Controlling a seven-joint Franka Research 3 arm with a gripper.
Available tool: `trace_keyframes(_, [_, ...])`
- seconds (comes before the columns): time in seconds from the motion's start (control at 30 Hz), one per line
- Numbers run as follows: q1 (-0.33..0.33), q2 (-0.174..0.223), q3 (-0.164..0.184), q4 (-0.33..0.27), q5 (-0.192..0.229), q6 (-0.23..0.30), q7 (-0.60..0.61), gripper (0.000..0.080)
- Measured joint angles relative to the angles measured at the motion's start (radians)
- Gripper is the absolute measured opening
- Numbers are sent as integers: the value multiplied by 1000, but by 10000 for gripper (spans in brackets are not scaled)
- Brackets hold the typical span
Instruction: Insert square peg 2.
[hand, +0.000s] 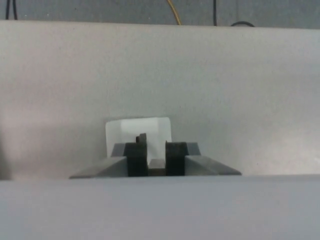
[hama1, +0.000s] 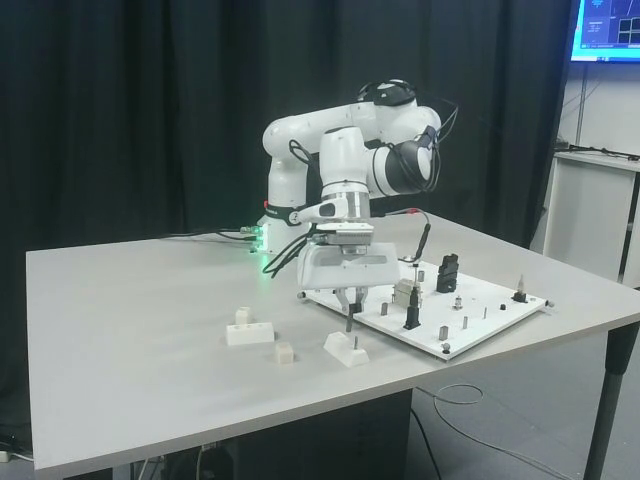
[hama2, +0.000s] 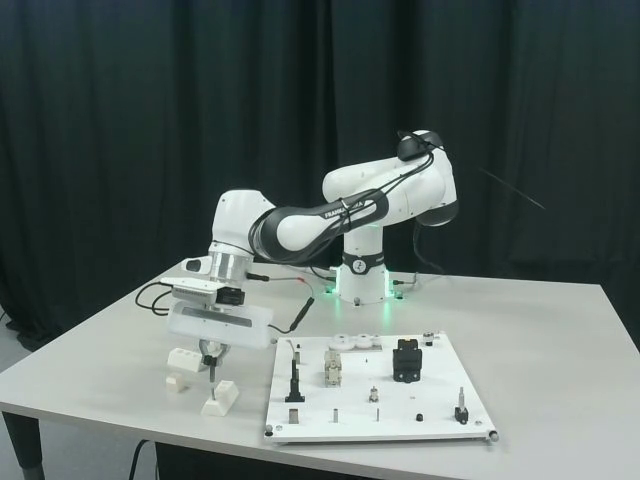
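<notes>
- A grey table (hama1: 130, 300) bears the white arm (hama2: 330, 215) and a white board (hama2: 440, 400) of small fixtures.
- The gripper (hama1: 348, 300) pinches a thin square peg (hama1: 348, 322) upright, just above a white holder block (hama1: 345, 347).
- Two more white blocks (hama1: 250, 328) lie near.

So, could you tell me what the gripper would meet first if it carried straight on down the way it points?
Most likely the small white block right under the gripper, which holds a thin peg pointing down at it; depth is hard to judge.
</notes>
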Motion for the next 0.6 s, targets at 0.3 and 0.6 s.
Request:
trace_keyframes(0.3, [4, 3, -4, 2, -7, 0, -1, 72])
trace_keyframes(0.6, [15, 10, -12, 5, -13, -14, -1, 72])
